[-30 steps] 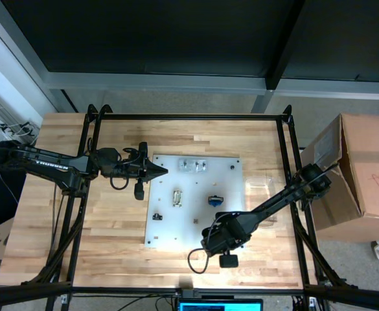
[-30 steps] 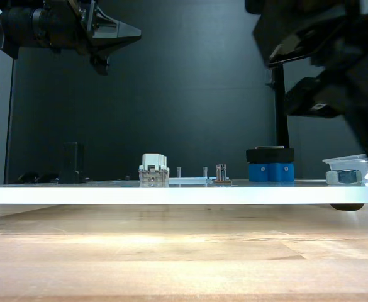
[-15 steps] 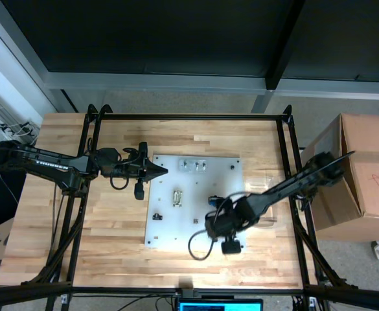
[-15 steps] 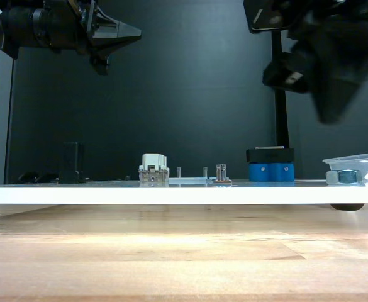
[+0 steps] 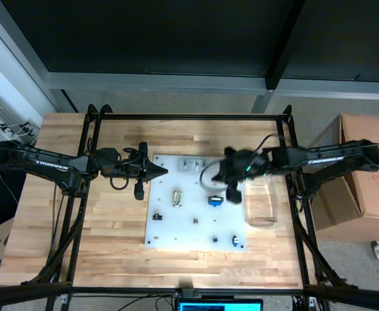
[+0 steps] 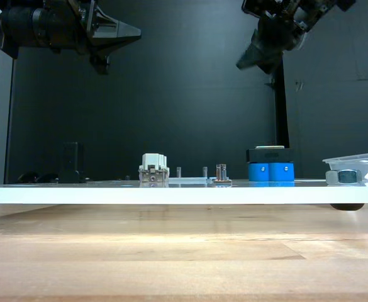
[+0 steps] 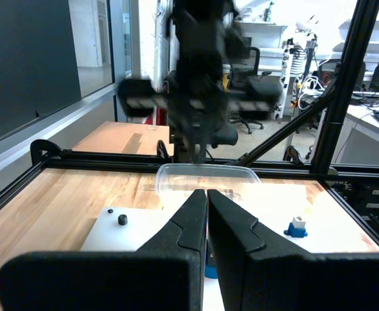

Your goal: Pick the M12 nut and place it on its threads and fasten

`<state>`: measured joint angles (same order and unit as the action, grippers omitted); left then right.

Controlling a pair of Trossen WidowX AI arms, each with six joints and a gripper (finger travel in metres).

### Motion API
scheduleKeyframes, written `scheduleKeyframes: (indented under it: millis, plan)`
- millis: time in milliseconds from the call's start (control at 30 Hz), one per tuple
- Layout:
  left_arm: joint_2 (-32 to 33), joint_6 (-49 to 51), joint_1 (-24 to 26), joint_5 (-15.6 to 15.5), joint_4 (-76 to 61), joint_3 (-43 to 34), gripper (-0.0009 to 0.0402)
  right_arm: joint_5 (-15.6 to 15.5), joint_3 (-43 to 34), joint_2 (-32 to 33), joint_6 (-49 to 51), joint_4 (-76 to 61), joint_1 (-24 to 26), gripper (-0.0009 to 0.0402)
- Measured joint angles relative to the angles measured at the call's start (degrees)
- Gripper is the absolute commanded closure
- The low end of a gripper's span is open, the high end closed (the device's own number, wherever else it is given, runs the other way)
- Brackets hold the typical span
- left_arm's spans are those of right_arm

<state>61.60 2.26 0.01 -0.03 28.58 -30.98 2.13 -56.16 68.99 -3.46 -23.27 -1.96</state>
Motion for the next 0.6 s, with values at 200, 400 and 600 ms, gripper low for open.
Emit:
scheduleKeyframes:
  millis: [200, 400, 600]
  plan:
    - [0.0, 0.0, 0.0, 0.0, 0.0, 0.0, 0.0393, -4.4, 8.0, -8.6, 1.5, 16.4, 5.5, 0.0394]
    - [0.0, 0.0, 0.0, 0.0, 0.0, 0.0, 0.0393, -4.3, 17.3, -12.8, 1.5, 34.0, 6.1, 0.0394]
    - [0.0, 0.0, 0.0, 0.0, 0.0, 0.0, 0.0393, -3.1, 25.3, -13.4, -0.1, 47.2, 5.7, 0.0394]
